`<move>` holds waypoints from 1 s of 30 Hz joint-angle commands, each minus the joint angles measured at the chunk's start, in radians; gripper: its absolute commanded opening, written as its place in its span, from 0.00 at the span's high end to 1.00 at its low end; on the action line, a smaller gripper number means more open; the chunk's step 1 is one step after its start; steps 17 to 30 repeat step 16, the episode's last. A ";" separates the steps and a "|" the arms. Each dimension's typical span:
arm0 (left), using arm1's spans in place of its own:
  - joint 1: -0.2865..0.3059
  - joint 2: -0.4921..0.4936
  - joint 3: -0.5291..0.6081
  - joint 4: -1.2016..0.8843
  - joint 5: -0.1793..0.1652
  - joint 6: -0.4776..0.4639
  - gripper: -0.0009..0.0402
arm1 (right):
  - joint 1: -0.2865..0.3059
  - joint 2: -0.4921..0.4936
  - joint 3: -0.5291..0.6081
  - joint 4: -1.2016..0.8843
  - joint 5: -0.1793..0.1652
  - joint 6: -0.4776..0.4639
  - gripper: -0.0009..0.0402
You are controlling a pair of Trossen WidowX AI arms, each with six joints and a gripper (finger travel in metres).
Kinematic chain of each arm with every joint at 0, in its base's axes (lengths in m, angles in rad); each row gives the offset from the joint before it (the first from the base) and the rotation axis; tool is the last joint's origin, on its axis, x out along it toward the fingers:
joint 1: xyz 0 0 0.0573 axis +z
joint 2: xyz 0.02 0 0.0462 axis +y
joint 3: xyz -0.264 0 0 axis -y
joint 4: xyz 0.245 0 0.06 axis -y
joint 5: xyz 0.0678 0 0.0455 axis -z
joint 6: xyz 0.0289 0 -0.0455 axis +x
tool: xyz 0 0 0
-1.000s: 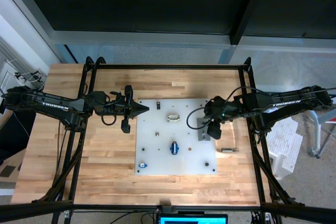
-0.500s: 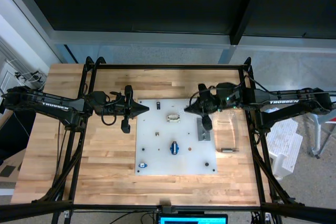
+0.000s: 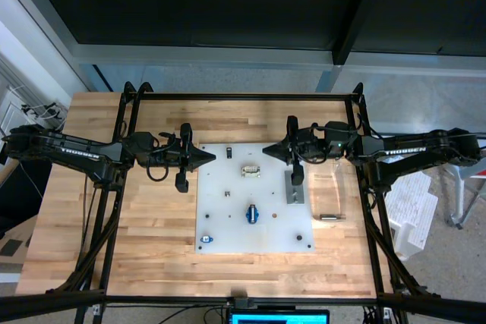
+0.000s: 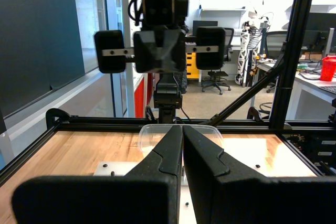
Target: Remove the 16mm cylinder and place in the container
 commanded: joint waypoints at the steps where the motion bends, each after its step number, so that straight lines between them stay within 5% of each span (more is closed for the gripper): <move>1: 0.000 0.000 0.000 0.000 0.000 0.000 0.98 | 0.000 0.000 -0.014 0.014 0.000 0.001 0.98; 12: 0.000 0.000 0.000 0.000 0.000 0.000 0.98 | 0.001 0.000 -0.069 0.109 0.028 0.002 0.98; 30: 0.000 0.000 0.000 0.000 0.000 0.000 0.98 | 0.000 0.000 -0.075 0.107 0.028 0.002 0.98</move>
